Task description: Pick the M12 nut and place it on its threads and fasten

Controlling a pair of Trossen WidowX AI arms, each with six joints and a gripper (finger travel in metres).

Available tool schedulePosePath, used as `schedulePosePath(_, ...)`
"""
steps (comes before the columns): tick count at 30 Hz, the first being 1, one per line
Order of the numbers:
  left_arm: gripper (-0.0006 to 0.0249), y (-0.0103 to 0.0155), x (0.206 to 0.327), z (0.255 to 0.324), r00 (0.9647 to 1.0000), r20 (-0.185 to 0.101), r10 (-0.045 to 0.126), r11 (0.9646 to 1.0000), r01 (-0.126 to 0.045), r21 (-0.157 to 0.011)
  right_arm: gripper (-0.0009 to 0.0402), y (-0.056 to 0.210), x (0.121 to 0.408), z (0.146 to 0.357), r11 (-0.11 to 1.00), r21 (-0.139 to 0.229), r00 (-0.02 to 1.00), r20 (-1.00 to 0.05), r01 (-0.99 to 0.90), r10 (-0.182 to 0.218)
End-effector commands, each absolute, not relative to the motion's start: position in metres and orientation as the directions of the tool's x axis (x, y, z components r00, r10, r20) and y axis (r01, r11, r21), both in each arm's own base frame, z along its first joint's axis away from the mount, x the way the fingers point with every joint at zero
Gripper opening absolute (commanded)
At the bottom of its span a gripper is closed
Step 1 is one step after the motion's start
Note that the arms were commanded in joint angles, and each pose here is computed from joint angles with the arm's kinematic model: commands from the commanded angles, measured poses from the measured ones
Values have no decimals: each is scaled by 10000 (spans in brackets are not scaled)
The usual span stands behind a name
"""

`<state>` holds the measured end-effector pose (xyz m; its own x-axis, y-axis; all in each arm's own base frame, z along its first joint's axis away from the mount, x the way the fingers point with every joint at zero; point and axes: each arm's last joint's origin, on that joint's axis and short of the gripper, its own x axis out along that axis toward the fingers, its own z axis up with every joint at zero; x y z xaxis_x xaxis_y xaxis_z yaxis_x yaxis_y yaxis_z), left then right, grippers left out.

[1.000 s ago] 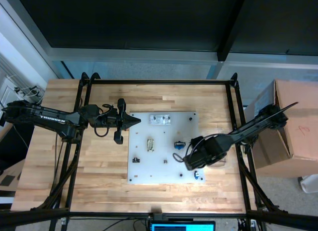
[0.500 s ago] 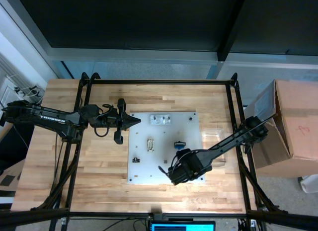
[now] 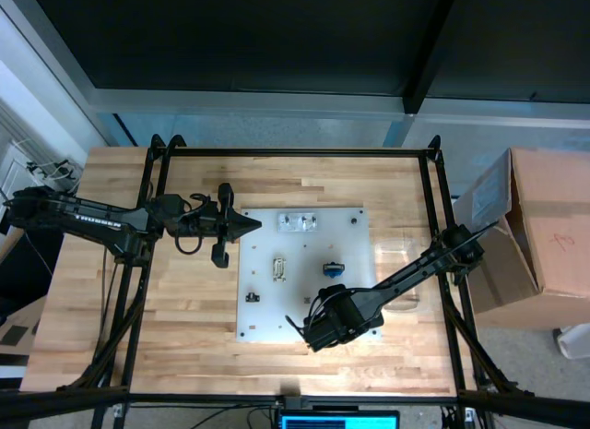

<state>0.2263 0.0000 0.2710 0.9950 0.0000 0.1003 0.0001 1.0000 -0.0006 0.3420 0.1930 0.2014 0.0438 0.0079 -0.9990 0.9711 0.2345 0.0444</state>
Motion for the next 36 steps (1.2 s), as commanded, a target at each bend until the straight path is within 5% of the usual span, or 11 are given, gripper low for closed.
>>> schedulePosePath(1, 0, 0, 2263, 2713, 9948, 1019, 0, 10000, 0, -2, 35, 1932, 3432, 1969, 2350, 372, 380, -9993, 9713, 11)
schedulePosePath(36, 0, 0, 2266, 2708, 9950, 996, 0, 10000, 0, -2, 35, 1865, 3456, 1810, 2453, 586, 598, -9982, 9677, 27)
